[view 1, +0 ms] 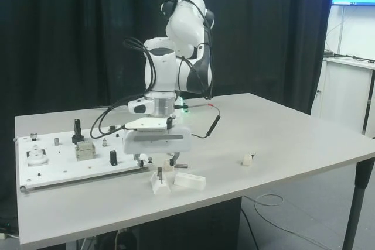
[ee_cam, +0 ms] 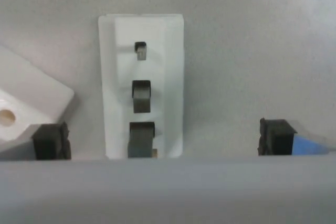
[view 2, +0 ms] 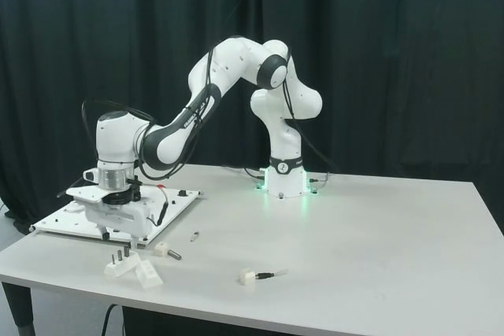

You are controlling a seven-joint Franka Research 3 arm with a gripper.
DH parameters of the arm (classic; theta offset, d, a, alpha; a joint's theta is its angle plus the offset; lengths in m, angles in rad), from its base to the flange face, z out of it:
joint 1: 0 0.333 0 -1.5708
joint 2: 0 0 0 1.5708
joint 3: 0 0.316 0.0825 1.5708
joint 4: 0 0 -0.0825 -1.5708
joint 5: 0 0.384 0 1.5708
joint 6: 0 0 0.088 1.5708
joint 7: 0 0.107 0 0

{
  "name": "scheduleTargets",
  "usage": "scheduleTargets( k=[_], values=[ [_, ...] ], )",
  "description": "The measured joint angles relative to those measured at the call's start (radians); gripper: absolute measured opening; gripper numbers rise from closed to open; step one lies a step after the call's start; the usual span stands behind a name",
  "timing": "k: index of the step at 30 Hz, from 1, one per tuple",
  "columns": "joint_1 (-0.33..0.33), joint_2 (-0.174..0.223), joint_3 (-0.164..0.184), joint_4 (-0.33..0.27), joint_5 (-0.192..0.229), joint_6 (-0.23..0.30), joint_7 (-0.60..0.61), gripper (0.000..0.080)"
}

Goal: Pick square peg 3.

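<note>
Wrist view looks down on the white peg holder (ee_cam: 140,85) and its three pegs; gripper (ee_cam: 163,139) hovers above, jaws wide, empty.

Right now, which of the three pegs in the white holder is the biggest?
The peg at the end of the white holder closest to the wrist camera; it is widest, and the other two get smaller going away.

Arm (view 2: 213,92): white rounded links, black joint bands, small black lettering on forearm. Green light at round base (view 2: 285,185). Black cables looped along wrist. Gripper (ee_cam: 163,140): broad white body, black finger pads (ee_cam: 51,141) seen in wrist view.
</note>
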Motion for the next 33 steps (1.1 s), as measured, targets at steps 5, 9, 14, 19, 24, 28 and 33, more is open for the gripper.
scheduleTargets(
  k=[5,9,14,19,24,28,33],
  values=[
    [-0.009,0.01,0.012,0.006,-0.001,0.0,-0.002,0.08],
    [-0.013,0.016,0.018,0.008,-0.002,0.0,-0.002,0.08],
    [-0.014,0.022,0.019,0.008,-0.002,0.0,-0.002,0.08],
    [-0.014,0.029,0.019,0.008,-0.002,0.0,-0.002,0.08],
    [-0.016,0.034,0.02,0.008,-0.002,-0.001,-0.002,0.08],
    [-0.019,0.037,0.025,0.008,-0.002,-0.001,-0.002,0.08],
    [-0.022,0.04,0.028,0.008,-0.002,-0.001,-0.002,0.0761]
  ],
)
